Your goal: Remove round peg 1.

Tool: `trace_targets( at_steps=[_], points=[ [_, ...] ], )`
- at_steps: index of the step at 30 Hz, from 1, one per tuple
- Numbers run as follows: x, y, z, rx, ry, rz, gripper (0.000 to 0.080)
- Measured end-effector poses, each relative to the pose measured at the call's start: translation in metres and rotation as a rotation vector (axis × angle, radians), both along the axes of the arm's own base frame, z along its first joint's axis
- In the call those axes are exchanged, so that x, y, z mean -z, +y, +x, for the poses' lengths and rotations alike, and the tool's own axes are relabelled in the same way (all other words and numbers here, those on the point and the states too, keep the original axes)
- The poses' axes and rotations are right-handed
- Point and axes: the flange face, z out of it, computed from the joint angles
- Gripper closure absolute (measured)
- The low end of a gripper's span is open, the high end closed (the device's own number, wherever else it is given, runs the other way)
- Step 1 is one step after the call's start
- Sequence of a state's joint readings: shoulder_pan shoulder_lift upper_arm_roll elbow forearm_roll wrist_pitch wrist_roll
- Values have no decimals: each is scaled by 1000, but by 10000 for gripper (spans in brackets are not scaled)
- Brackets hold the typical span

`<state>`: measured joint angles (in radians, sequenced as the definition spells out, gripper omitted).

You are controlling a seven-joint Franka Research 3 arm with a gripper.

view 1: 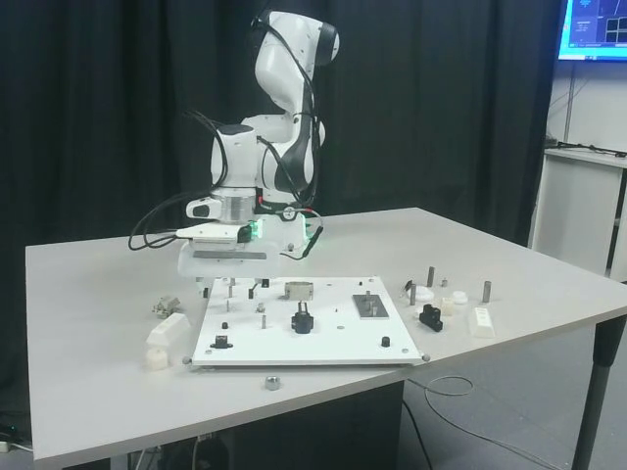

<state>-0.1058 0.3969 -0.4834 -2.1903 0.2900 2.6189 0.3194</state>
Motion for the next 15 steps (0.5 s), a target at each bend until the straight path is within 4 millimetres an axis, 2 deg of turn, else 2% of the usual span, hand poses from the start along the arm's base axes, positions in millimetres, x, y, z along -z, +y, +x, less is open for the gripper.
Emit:
trace_targets(
  at_steps=[15],
  points=[
    [5,8,-6,0,-31,-21,3]
  ],
)
